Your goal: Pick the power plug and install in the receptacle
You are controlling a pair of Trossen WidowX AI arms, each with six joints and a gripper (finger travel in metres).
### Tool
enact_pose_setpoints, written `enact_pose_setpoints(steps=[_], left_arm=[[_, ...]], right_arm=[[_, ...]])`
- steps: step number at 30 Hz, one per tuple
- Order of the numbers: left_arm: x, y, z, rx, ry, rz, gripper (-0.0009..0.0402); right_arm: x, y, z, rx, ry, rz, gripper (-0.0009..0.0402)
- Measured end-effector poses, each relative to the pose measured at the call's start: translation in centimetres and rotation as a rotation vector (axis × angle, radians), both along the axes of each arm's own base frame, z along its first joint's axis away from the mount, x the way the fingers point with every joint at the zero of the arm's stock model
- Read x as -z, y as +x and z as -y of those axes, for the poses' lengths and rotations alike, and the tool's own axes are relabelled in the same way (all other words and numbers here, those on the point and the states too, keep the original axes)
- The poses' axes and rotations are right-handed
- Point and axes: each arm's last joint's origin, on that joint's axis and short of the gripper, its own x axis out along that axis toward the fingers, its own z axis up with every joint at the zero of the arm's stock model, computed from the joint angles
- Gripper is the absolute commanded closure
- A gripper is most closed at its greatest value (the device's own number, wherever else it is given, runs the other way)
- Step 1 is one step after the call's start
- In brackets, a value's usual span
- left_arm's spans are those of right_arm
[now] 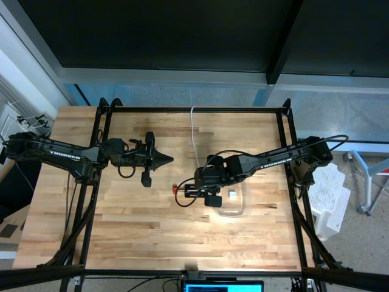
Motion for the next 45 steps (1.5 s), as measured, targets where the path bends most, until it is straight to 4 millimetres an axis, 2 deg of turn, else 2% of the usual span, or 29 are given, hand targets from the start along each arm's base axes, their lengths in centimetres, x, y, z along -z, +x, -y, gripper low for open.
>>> enact_pose_setpoints(steps=[24, 45], left_arm=[[-0.01, 0.0, 0.0, 0.0, 0.0, 0.0, 0.0393], [0.0, 0.0, 0.0, 0.0, 0.0, 0.0, 0.0393]], right_arm=[[0.8, 0.6, -0.34, -0.049, 0.002, -0.003, 0.0393], [0.21, 0.12, -0.25, -0.051, 0.002, -0.006, 0.0393]])
